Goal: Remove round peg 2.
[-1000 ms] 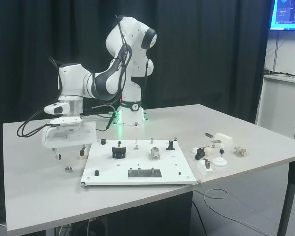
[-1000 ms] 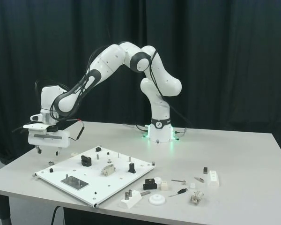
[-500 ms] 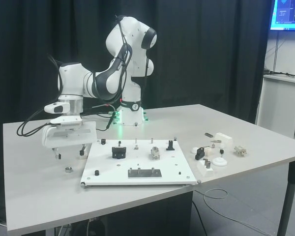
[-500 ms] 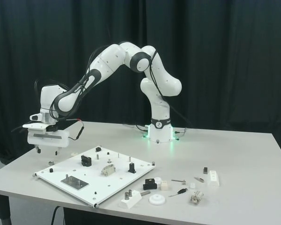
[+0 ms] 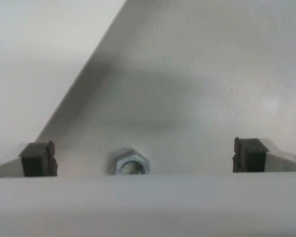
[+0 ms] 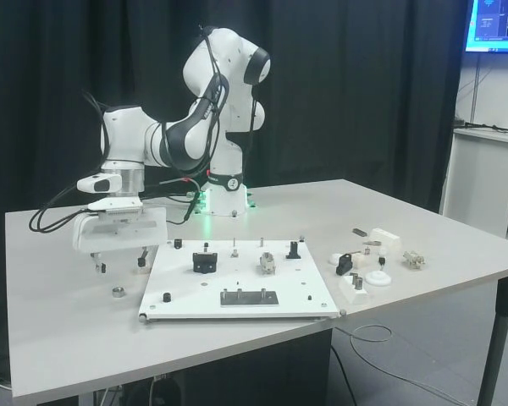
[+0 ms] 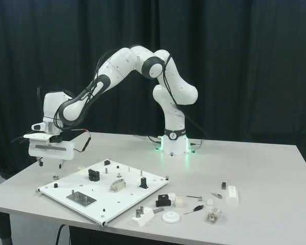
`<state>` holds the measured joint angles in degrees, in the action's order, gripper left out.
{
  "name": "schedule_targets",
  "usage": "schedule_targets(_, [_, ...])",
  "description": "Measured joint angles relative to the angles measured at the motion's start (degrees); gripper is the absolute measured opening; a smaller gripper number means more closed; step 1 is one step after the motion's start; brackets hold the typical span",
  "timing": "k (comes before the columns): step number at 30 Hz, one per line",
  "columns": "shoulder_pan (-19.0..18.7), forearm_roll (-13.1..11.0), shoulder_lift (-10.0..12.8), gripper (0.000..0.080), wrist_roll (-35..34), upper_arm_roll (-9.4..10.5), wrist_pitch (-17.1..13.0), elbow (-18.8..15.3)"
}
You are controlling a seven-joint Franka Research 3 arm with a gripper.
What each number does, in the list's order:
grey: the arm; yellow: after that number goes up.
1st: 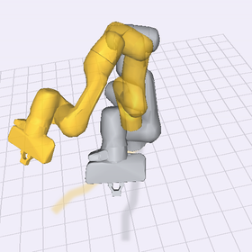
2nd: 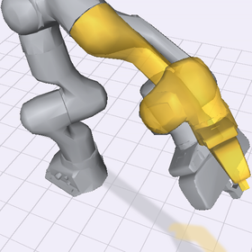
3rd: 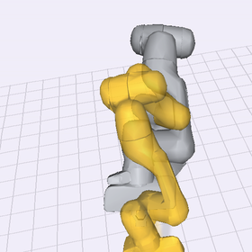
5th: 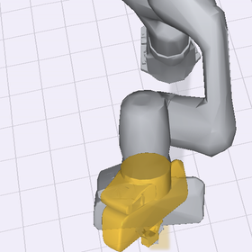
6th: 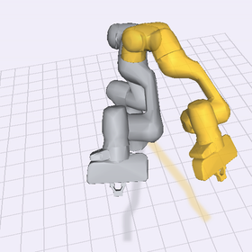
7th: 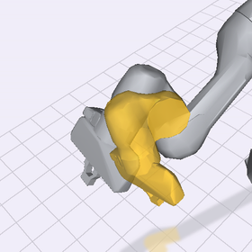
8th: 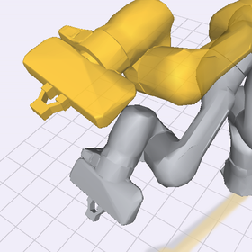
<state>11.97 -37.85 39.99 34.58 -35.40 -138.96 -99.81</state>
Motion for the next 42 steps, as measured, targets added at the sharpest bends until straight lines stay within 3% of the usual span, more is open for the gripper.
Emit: schedule_targets(42, [-0.3,0.0,0.2,0.0800,-0.6,0.02,0.0,1.7])
